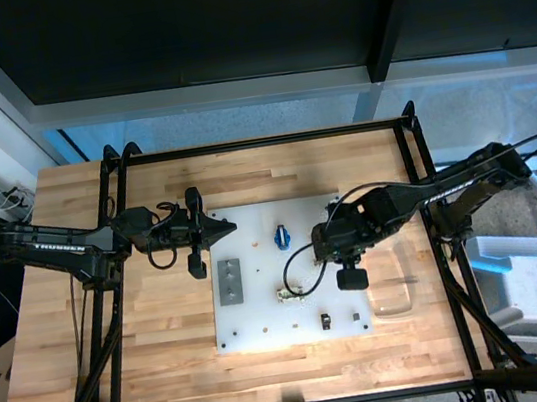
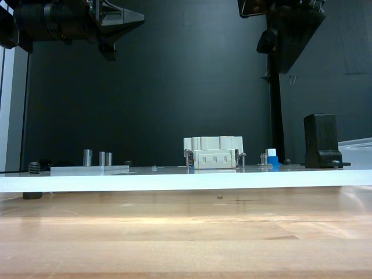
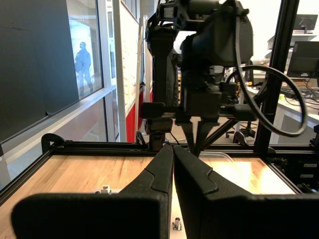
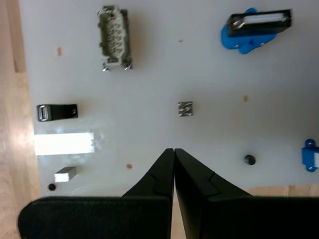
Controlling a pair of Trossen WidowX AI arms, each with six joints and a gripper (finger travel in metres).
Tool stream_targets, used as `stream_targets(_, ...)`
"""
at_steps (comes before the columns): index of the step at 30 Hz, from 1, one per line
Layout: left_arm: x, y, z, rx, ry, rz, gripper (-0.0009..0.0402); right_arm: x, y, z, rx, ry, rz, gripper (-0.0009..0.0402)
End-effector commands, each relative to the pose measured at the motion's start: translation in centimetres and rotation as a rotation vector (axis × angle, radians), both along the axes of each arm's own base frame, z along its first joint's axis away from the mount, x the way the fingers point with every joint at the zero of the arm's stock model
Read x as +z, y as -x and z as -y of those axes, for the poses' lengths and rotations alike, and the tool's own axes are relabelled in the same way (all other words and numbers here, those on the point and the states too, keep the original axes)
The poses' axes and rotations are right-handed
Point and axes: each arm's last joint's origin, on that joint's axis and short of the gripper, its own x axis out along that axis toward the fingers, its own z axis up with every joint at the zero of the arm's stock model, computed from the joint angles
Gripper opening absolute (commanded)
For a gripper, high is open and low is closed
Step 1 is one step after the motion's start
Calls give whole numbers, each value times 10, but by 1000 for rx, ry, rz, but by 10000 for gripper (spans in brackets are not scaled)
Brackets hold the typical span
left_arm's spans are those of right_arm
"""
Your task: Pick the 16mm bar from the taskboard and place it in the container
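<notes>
The white taskboard (image 1: 264, 308) lies mid-table, with a grey block (image 1: 230, 280) near its left edge. Three short grey pegs (image 2: 102, 158) stand on that block in the low view; which of them is the 16mm bar I cannot tell. The clear container (image 1: 399, 285) sits against the board's right edge. My right gripper (image 4: 173, 151) hangs shut and empty above the board's right half, well clear of the surface (image 2: 285, 67). It points down near a small square nut (image 4: 185, 108). My left gripper (image 1: 230, 227) hovers shut and empty over the board's upper left corner.
A blue part (image 1: 282, 234), a beige multi-pin connector (image 2: 213, 153) and a small black part (image 1: 327, 322) are on the board. A tall black block (image 2: 321, 141) stands at its near right. A black frame (image 1: 260, 142) rims the wooden table.
</notes>
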Motion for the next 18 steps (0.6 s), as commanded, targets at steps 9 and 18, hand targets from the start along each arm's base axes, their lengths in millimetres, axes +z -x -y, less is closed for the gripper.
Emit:
stream_targets(9, 0, 0, 0, 0, 0, 0, 0, -5, 3, -21, -16, -16, -76, 0)
stream_targets(18, 0, 0, 0, 0, 0, 0, 0, -11, 5, -38, -2, -22, -100, 0)
